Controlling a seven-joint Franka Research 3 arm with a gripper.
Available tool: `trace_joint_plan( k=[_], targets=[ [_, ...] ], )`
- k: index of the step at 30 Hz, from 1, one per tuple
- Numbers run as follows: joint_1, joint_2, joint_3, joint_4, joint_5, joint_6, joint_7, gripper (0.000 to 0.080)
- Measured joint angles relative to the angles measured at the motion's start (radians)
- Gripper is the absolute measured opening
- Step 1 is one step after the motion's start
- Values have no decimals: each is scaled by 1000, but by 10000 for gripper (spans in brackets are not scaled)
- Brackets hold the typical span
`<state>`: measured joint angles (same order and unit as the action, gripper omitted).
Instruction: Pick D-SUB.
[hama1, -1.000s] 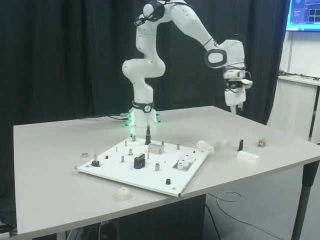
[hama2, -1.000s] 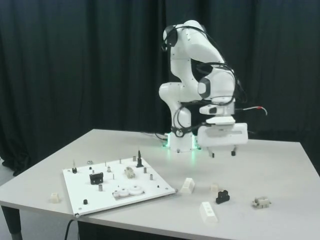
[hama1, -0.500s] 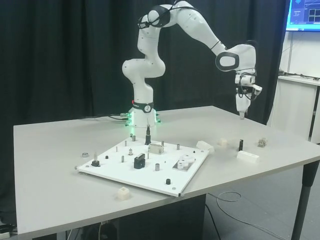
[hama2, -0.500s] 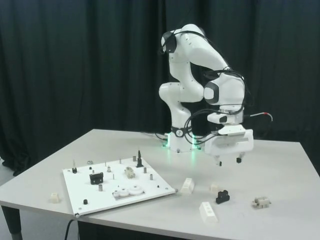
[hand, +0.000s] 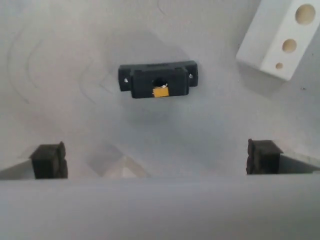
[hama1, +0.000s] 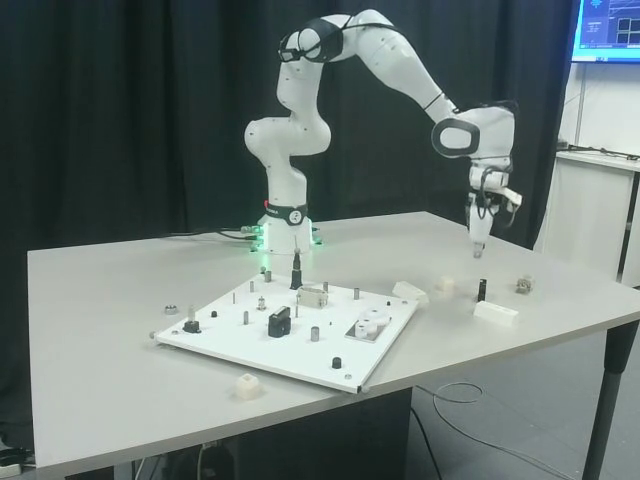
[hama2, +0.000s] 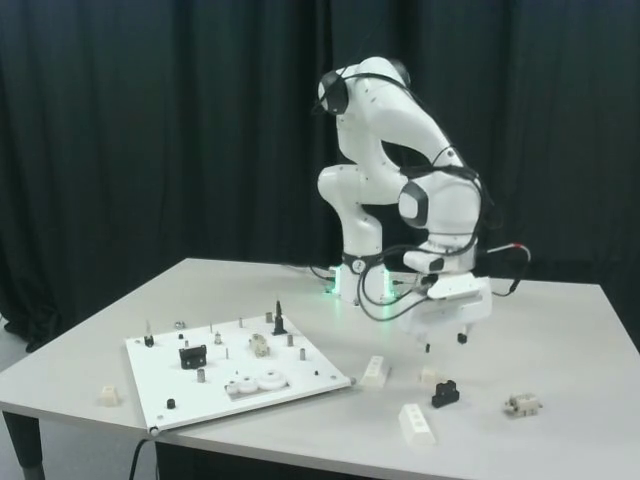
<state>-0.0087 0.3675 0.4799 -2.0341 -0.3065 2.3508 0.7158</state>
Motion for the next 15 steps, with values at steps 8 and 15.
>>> trace_joint_plan(
  k=[8, 15],
  targets=[
    [1, 89, -34, 45, 9, 18, -65, 800],
    [23, 161, -79, 100, 66, 25, -157, 800]
  ],
)
